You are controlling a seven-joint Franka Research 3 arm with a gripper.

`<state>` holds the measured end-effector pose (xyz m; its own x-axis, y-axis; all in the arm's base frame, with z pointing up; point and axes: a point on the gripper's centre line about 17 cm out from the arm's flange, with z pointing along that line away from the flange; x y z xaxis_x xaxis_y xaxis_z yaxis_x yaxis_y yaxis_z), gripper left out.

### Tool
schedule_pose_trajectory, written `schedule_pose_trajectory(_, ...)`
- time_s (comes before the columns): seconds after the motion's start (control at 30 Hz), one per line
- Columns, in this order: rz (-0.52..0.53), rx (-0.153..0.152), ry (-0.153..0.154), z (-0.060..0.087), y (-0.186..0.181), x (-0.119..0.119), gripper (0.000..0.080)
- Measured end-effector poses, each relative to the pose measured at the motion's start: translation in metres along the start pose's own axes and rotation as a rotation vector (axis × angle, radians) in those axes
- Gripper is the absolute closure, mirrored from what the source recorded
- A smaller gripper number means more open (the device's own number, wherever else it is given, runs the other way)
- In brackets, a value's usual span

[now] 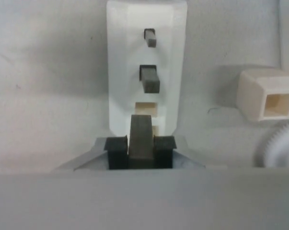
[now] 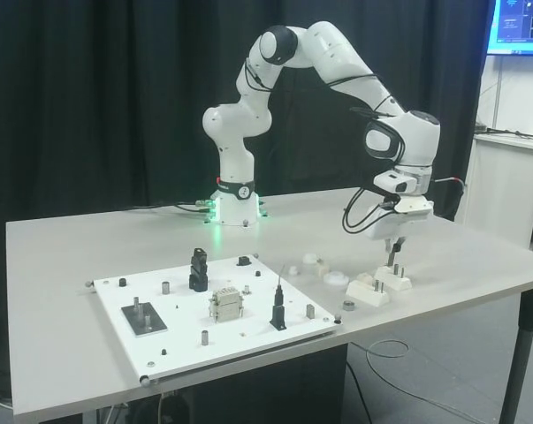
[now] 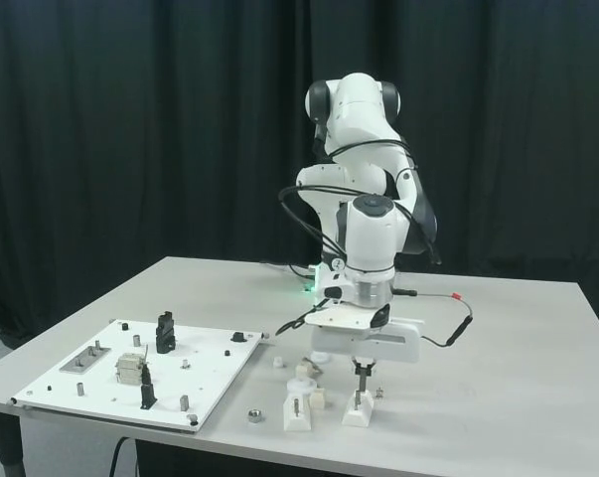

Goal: Insert square peg 3.

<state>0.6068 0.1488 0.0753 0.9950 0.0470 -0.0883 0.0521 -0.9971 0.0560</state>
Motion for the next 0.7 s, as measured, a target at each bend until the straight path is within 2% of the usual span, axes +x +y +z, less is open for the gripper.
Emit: schedule_pose_trajectory(0.7,-0.004,0.002,0.0,-0.0095,-0.0027,-0.0005,0.0693)
